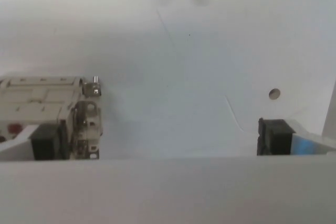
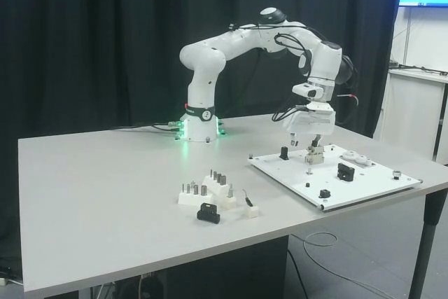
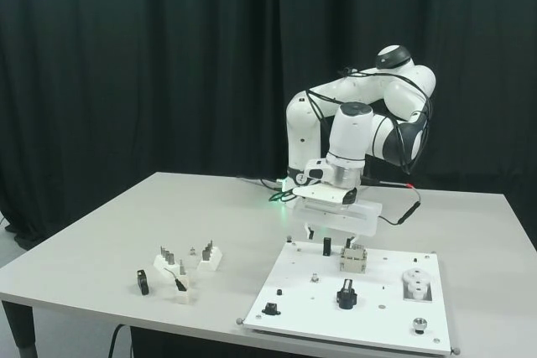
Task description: Insert waterproof.
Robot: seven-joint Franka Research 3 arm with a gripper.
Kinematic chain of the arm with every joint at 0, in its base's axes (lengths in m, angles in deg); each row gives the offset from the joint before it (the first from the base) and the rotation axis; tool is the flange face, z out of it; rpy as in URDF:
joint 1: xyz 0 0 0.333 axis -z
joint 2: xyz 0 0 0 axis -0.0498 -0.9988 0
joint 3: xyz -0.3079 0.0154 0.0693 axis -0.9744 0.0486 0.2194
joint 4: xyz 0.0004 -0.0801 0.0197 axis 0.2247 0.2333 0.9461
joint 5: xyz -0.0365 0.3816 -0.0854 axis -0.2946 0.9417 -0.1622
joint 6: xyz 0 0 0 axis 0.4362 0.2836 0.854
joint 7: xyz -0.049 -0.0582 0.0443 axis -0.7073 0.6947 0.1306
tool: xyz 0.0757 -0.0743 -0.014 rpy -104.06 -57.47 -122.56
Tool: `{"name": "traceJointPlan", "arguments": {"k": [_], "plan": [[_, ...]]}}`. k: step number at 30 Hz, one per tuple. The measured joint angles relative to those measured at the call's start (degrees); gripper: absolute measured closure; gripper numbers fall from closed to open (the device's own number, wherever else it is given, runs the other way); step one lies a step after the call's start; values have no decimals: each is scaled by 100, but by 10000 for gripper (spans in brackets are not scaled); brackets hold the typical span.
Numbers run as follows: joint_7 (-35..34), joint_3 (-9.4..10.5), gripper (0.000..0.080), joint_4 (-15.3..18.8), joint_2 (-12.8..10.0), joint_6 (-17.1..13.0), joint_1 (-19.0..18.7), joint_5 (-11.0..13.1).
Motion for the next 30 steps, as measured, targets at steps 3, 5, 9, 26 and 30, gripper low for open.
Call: {"name": "traceJointPlan", "arguments": {"k": [3,5,9,26,30], "plan": [[0,0,3,0,0,1,0,0],[0,0,3,0,0,1,0,0],[0,0,3,0,0,2,0,0],[1,70,3,84,2,30,-2,35],[15,51,3,76,2,35,-13,30]]}}
